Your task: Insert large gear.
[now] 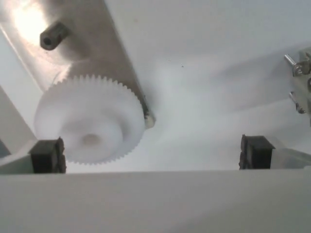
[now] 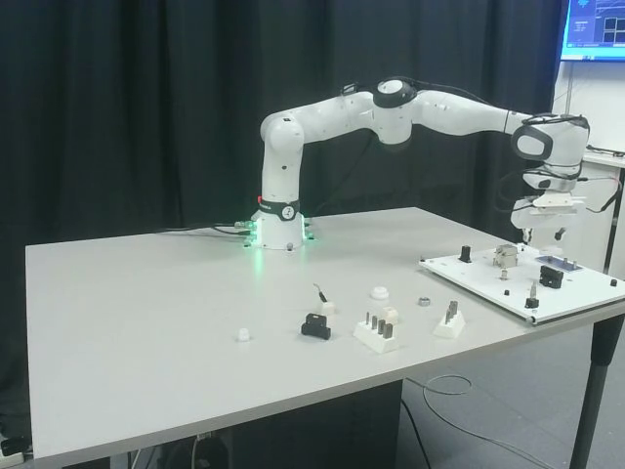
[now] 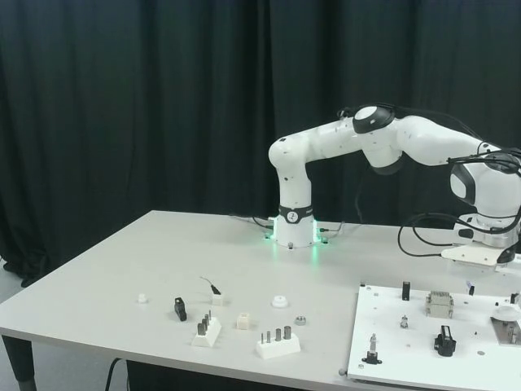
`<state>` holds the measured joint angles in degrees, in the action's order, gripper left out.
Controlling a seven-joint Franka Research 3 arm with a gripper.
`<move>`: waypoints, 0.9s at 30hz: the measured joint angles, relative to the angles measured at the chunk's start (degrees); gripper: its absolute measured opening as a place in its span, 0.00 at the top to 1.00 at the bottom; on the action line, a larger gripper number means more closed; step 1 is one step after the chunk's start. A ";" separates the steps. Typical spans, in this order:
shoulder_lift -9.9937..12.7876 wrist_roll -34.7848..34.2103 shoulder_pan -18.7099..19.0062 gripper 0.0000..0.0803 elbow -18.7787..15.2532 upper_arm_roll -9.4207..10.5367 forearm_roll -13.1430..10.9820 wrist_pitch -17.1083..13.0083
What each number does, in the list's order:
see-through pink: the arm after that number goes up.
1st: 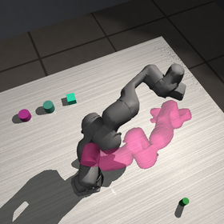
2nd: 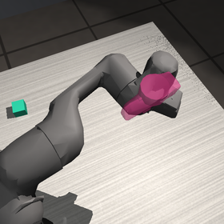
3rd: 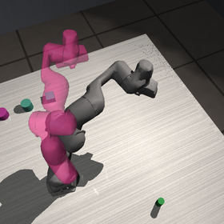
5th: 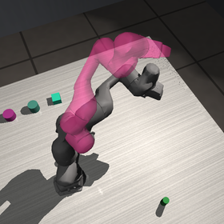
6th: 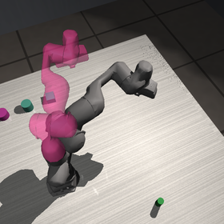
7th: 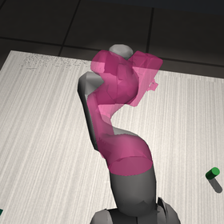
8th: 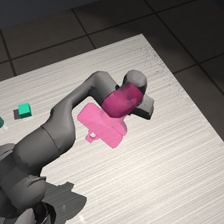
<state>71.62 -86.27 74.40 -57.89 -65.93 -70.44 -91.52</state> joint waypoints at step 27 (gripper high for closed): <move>0.73 -1.94 1.71 0.00 -0.29 0.18 1.33 1.56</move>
<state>72.35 -88.21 76.10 -58.19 -65.75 -69.11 -89.96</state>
